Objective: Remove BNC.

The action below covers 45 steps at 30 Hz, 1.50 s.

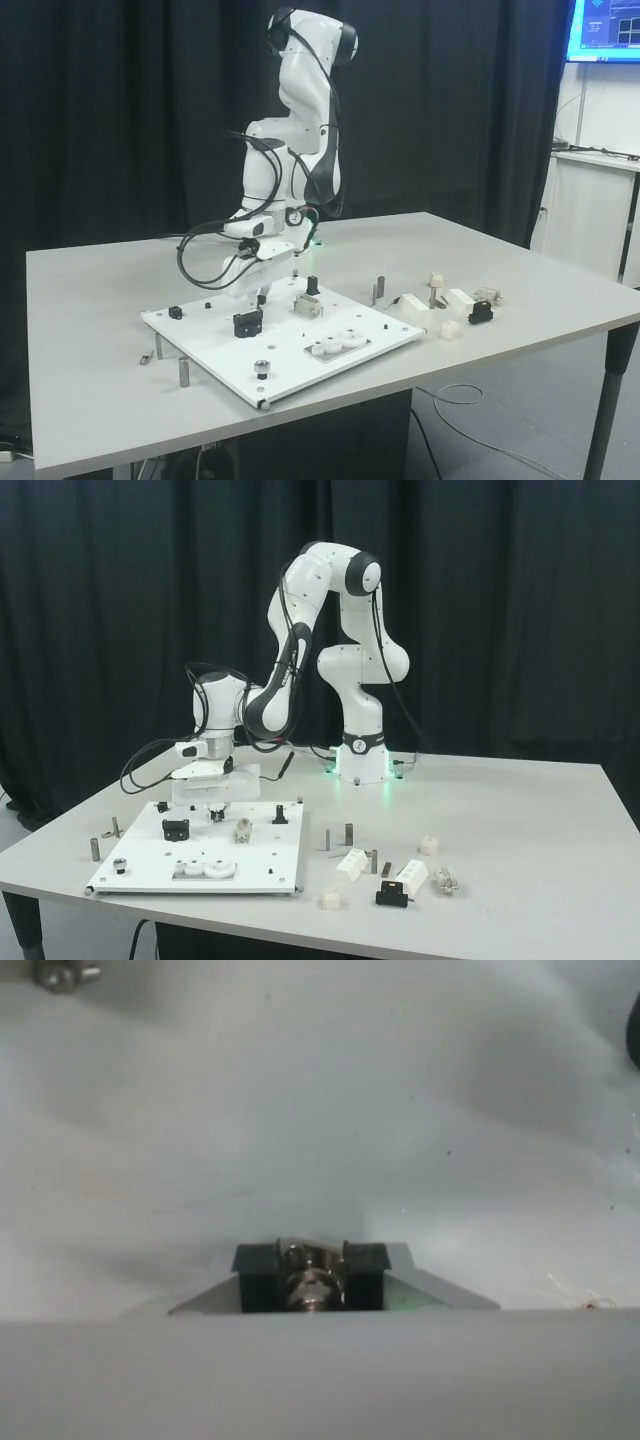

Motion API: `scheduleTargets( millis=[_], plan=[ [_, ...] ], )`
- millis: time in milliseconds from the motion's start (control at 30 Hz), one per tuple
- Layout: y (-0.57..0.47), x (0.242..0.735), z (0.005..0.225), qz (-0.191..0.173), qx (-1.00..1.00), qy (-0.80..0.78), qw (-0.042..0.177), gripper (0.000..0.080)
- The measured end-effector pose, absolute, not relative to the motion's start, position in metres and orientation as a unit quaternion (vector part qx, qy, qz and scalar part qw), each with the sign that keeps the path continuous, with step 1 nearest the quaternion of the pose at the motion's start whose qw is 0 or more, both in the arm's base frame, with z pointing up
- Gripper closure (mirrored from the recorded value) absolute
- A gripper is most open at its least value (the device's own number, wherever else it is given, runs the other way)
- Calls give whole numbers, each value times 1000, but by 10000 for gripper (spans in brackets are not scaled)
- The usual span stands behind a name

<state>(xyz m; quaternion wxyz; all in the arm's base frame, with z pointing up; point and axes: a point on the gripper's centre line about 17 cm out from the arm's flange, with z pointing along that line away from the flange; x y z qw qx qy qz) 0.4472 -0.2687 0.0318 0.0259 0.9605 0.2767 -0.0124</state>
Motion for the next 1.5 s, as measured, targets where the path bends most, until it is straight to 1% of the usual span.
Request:
scheduleTargets(
  millis=[733, 1500],
  plan=[
    [-268, 448, 32, -17, 939, 344, 26, 676],
    [-269, 446, 34, -25, 933, 358, 25, 676]
  ],
)
